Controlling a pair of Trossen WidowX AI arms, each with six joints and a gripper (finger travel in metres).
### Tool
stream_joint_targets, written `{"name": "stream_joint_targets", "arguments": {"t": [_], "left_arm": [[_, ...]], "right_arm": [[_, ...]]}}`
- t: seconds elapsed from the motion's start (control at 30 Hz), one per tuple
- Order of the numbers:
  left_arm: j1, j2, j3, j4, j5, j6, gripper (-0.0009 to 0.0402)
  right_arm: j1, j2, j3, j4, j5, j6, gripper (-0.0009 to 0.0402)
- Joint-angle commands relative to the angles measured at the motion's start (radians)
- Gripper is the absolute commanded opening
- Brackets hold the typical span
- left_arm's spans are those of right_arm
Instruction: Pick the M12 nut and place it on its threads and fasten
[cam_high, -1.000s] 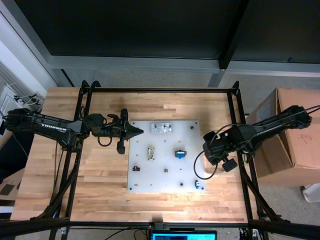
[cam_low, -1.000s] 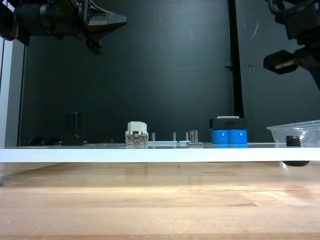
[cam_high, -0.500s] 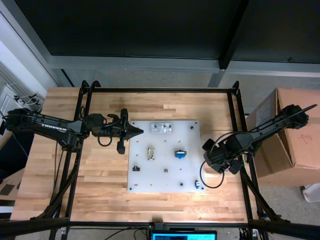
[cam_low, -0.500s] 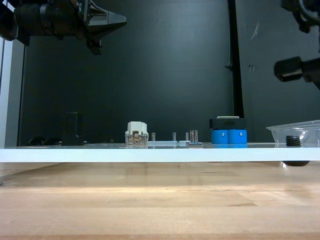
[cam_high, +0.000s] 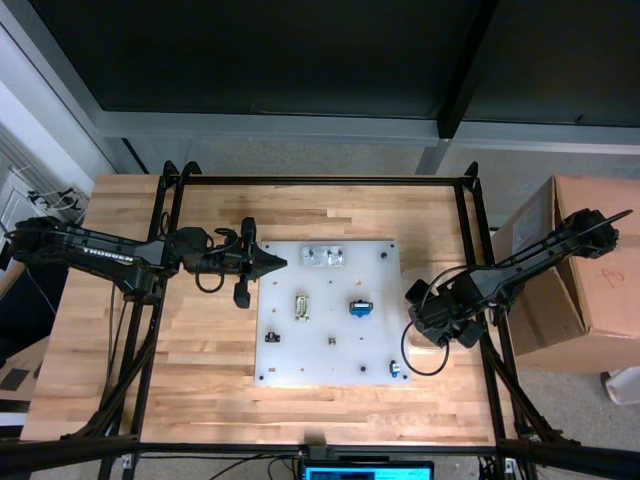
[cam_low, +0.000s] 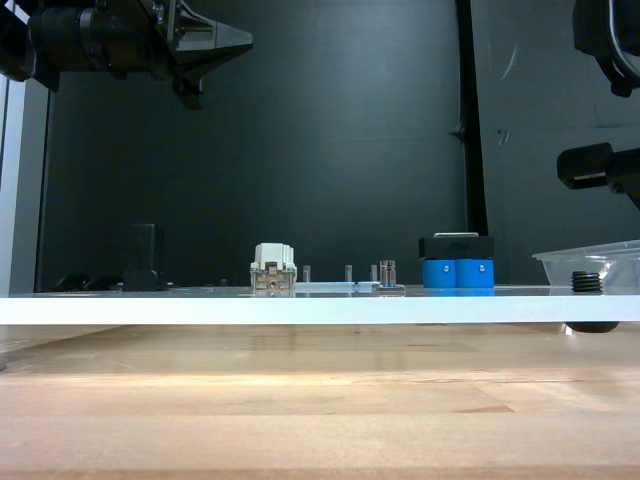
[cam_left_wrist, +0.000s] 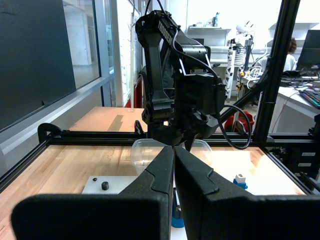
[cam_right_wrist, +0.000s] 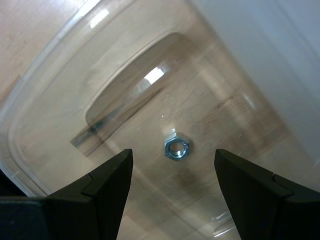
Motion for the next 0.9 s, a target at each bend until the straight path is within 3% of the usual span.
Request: {"name": "stream_joint_targets", "arguments": {"t": [0.03,0.6,0.9], "left_arm": [[0.0,0.0,0.0,0.0,0.0,0.0,0.0],[0.0,0.0,0.0,0.0,0.0,0.0,0.0],[0.0,0.0,0.0,0.0,0.0,0.0,0.0]], "right_arm": [[0.0,0.0,-0.024,0.035,0.0,0.013,0.0227],[0.0,0.003,-0.062,0.055,0.0,0.025,0.0227],[-0.051,0.005,-0.106,0.127,0.001,0.006,0.0227]]}}
